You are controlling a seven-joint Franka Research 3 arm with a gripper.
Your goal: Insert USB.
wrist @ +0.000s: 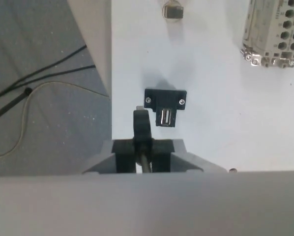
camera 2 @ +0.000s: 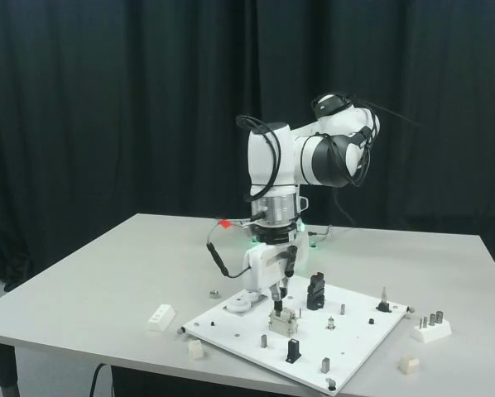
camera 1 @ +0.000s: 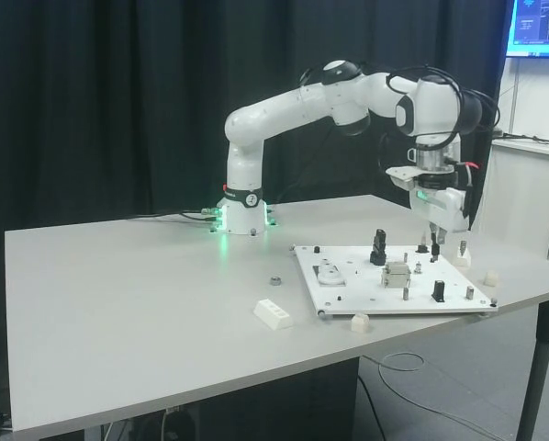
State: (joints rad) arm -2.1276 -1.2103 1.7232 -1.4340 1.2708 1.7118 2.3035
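Although the wrist housing hides the top of the gripper (wrist: 142, 157), its black fingers are seen clamped on the USB plug (wrist: 141, 123), whose cable runs up out of sight. That plug hangs just beside the black USB socket (wrist: 165, 104) on the white board (wrist: 211, 113), not in its slot. A grey multi-pin connector (wrist: 274, 32) is cut off at the picture's edge. Black cables (wrist: 36, 78) lie on the floor past the board.
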